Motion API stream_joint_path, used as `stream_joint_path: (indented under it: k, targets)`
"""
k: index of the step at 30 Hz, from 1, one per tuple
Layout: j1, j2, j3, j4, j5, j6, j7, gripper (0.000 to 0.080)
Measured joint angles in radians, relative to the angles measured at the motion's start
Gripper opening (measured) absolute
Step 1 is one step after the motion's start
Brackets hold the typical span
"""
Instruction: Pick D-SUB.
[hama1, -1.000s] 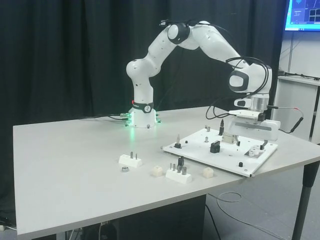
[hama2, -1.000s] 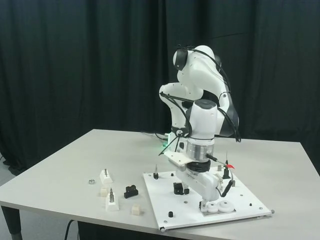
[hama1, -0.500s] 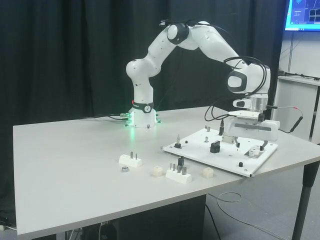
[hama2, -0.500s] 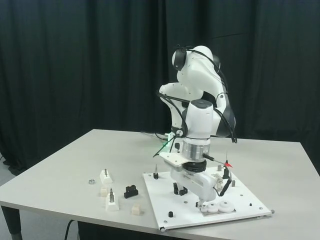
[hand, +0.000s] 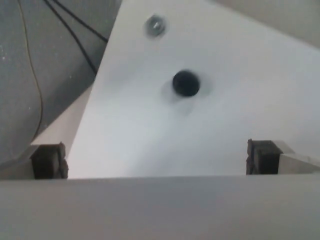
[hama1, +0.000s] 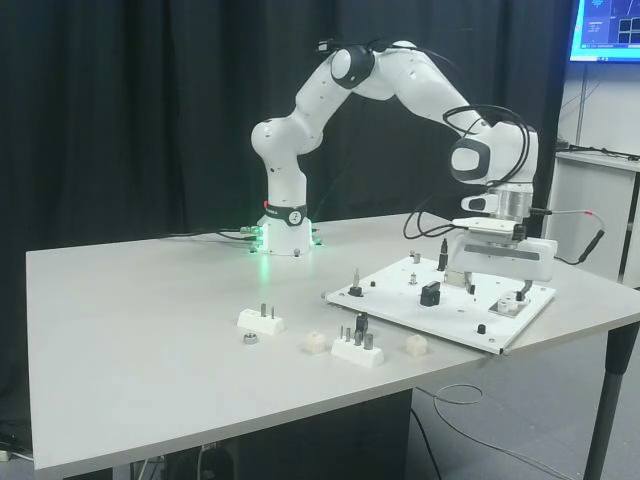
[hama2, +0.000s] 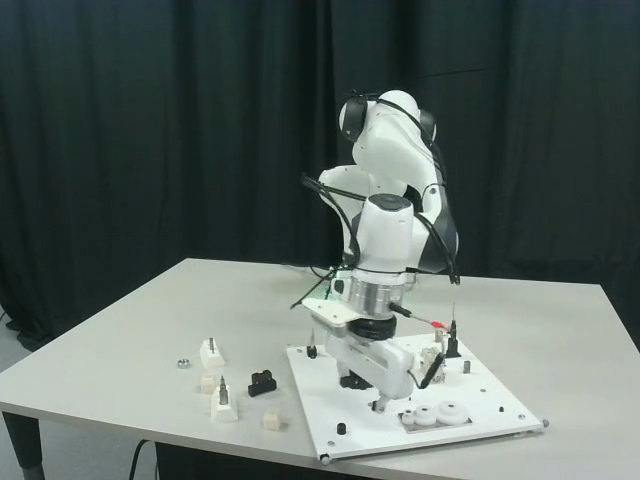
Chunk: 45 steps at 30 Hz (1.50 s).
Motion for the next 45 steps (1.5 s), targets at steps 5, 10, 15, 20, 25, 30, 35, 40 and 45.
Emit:
stream_joint_path:
  k: [5, 10, 15, 20, 25, 30, 35, 40, 45]
  targets:
    - [-0.023, -0.005, 0.0, 0.002, -0.017, -0.017, -0.003, 0.08]
    - [-0.047, -0.014, 0.001, 0.002, -0.031, -0.046, -0.024, 0.08]
    - [-0.073, -0.031, 0.002, -0.002, -0.05, -0.087, -0.05, 0.08]
    - [-0.097, -0.053, 0.003, -0.012, -0.063, -0.13, -0.077, 0.08]
    - [-0.119, -0.079, 0.004, -0.038, -0.082, -0.155, -0.098, 0.08]
    - [-0.143, -0.112, 0.006, -0.089, -0.105, -0.155, -0.109, 0.08]
    - [-0.177, -0.145, 0.02, -0.144, -0.131, -0.146, -0.114, 0.08]
    - [-0.223, -0.18, 0.043, -0.202, -0.145, -0.115, -0.133, 0.08]
    - [-0.262, -0.215, 0.06, -0.264, -0.145, -0.056, -0.163, 0.08]
